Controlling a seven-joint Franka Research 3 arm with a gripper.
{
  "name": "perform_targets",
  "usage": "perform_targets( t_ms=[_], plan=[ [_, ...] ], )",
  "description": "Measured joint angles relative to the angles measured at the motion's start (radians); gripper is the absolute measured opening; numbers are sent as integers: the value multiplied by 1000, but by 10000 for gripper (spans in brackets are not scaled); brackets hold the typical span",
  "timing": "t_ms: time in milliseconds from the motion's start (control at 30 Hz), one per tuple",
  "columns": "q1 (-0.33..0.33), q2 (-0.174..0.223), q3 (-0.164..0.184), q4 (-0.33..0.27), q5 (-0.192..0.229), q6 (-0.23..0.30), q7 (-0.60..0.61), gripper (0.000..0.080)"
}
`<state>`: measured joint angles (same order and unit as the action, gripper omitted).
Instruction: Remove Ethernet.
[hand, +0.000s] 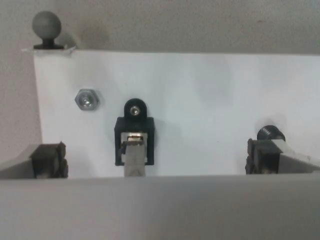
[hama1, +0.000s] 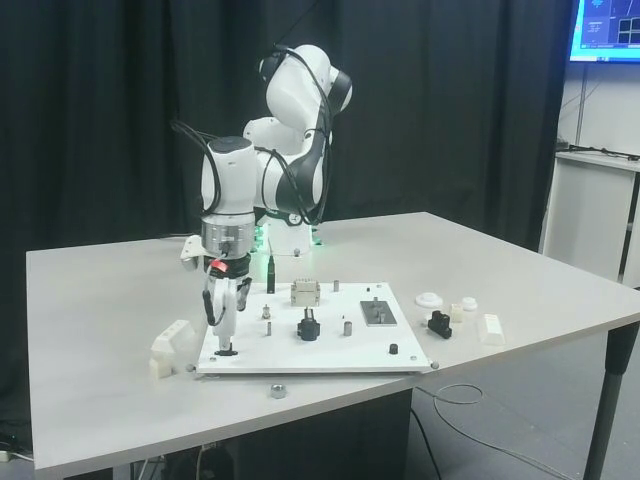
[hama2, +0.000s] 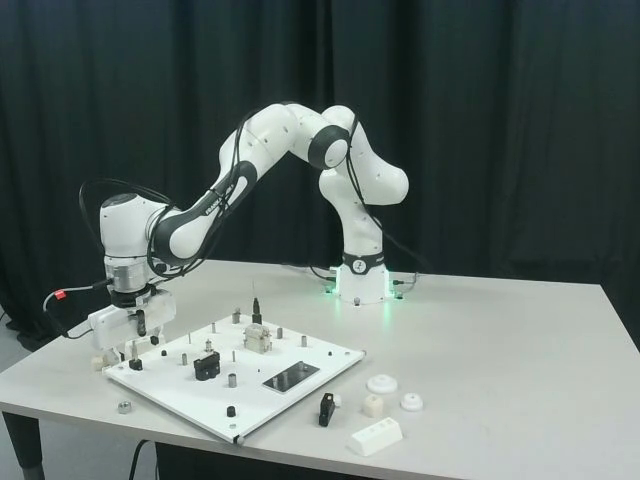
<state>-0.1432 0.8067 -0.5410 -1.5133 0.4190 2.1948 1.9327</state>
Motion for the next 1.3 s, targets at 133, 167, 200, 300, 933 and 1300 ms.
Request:
perform_targets(
  t_ms=[133, 167, 200, 300, 933, 1300],
  plan=[
    [0, 2, 0, 0, 0, 0, -3, 800],
    [0, 3, 0, 0, 0, 0, -4, 800],
    [0, 3, 0, 0, 0, 1, -5, 800],
    [0, 5, 0, 0, 0, 1, -7, 800],
    [1, 14, 0, 0, 0, 11, -32, 800],
    [1, 17, 0, -3, -2, 22, -33, 708]
  ],
)
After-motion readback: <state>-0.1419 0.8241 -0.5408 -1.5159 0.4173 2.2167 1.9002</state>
